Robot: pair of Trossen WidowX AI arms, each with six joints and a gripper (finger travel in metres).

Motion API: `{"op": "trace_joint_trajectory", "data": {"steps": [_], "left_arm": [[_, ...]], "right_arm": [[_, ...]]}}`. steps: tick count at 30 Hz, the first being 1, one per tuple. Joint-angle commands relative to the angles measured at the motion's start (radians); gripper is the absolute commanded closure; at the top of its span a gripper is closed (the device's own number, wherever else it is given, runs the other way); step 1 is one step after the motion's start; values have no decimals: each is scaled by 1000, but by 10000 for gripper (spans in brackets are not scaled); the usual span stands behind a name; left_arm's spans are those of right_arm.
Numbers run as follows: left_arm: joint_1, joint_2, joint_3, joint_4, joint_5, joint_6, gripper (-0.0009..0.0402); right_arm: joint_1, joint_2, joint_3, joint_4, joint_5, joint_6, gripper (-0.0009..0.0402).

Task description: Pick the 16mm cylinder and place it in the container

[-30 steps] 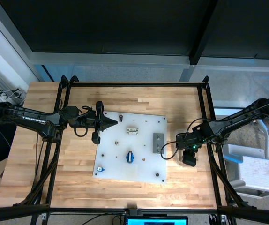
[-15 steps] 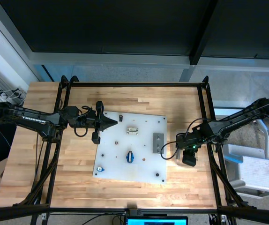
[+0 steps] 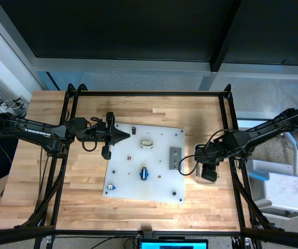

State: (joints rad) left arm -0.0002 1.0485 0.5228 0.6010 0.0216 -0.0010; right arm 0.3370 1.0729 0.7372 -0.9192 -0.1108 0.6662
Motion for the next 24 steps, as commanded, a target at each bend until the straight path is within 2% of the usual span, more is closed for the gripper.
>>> {"op": "trace_joint_trajectory", "data": {"steps": [1, 3, 5, 16, 24], "left_arm": [[0, 0, 0, 0, 0, 0, 393], [0, 0, 0, 0, 0, 0, 393], [0, 0, 0, 0, 0, 0, 393], [0, 0, 0, 0, 0, 0, 393], [0, 0, 0, 0, 0, 0, 393]], "right_arm": [[2, 0, 47, -50, 24, -2, 316], [2, 0, 76, -84, 52, -1, 318], [4, 0, 102, -115, 65, -1, 321], [9, 3, 217, -224, 66, 2, 340], [10, 5, 223, -230, 65, 7, 362]]}}
